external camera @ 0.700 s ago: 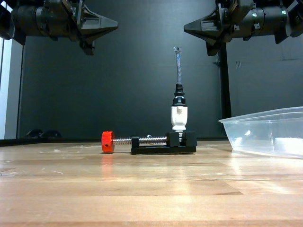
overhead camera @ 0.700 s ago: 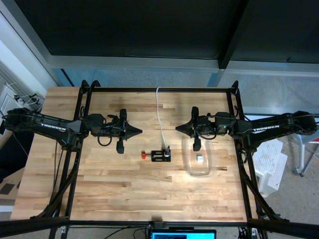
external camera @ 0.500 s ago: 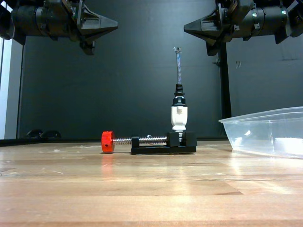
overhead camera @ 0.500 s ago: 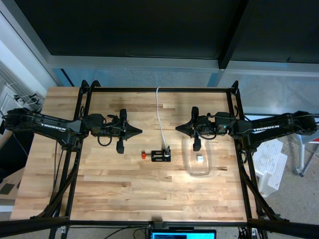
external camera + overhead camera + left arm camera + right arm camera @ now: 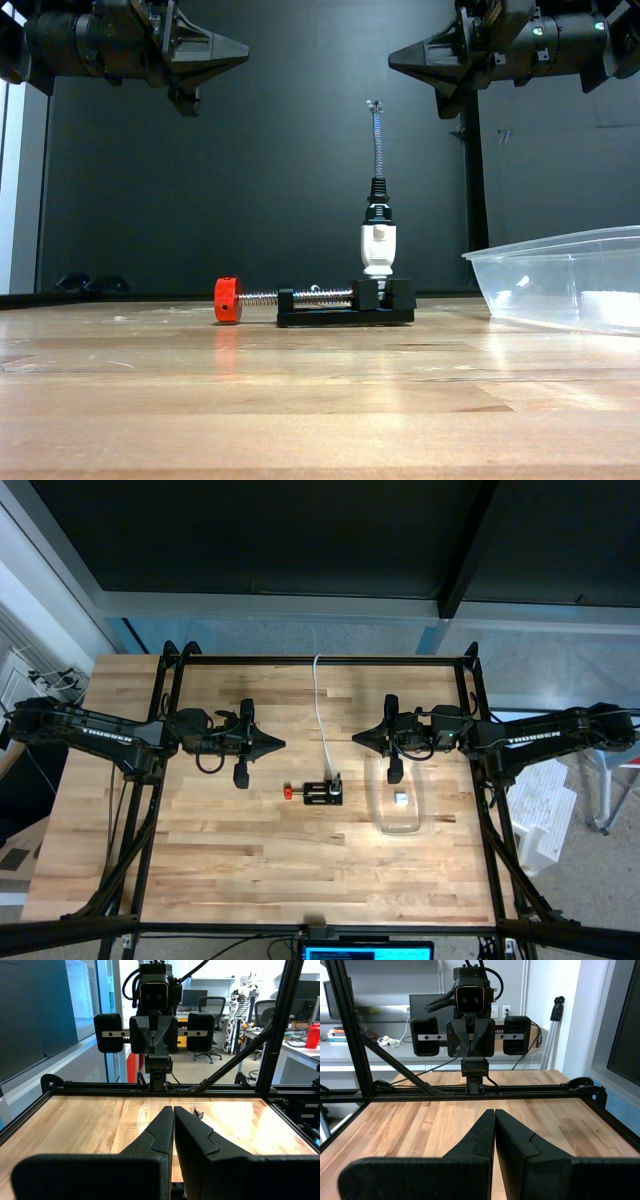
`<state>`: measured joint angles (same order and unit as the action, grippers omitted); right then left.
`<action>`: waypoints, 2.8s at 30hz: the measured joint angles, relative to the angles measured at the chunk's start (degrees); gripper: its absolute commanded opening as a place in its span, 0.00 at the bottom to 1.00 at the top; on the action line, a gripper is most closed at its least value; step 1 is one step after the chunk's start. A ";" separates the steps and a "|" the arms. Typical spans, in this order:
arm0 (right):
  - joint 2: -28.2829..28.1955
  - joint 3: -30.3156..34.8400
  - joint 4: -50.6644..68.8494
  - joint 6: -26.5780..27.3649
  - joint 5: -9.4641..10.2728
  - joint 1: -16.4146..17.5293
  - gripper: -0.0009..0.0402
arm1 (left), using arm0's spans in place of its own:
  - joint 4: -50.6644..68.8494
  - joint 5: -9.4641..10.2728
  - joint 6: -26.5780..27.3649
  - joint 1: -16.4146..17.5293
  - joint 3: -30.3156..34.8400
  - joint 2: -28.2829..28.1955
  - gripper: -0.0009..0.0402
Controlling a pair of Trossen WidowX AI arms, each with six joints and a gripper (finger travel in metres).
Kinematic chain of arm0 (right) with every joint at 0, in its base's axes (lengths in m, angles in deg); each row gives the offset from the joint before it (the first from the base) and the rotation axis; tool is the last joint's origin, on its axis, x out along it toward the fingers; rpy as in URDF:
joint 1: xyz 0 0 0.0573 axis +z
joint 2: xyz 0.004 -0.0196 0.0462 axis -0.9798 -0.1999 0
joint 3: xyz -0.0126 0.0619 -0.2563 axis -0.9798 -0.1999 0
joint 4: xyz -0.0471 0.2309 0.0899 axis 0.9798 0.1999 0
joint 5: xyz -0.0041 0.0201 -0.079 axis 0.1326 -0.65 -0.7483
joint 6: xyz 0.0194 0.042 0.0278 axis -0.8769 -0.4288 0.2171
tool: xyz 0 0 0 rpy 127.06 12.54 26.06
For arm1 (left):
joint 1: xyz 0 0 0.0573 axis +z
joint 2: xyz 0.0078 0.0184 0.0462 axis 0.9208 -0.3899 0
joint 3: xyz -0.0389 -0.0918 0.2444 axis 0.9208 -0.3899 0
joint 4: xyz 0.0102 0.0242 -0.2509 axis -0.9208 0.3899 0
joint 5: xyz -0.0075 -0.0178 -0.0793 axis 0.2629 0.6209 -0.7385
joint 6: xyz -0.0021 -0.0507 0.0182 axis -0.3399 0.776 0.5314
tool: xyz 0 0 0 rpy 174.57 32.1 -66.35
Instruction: Remove the power plug from the receptacle and place in the container
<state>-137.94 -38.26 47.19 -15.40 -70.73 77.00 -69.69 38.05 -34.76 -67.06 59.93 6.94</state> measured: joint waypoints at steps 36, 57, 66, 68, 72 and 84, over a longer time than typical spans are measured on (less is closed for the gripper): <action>-27.65 43.06 76.26 -11.17 -3.67 9.01 0.56 | 0.00 0.00 0.00 0.00 0.00 0.00 0.02; -40.28 50.07 74.34 -10.32 -6.19 10.56 0.64 | 0.04 0.00 0.00 0.00 0.00 0.00 0.02; -42.23 50.05 72.83 -10.23 -6.19 10.86 0.61 | 0.02 0.00 0.02 0.00 0.00 0.02 0.02; -42.45 50.05 72.83 -10.12 -6.19 10.91 0.58 | 0.00 0.00 0.00 0.00 0.00 0.00 0.02; -42.49 50.01 72.83 -9.90 -6.19 10.91 0.52 | 0.00 0.00 0.02 0.00 0.00 0.00 0.02; -42.49 49.86 72.87 -9.05 -6.23 10.86 0.30 | 0.02 0.00 0.00 0.00 -0.02 0.00 0.02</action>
<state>-180.43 11.60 120.06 -24.45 -76.96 87.86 -69.67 38.05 -34.76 -67.06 59.91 6.94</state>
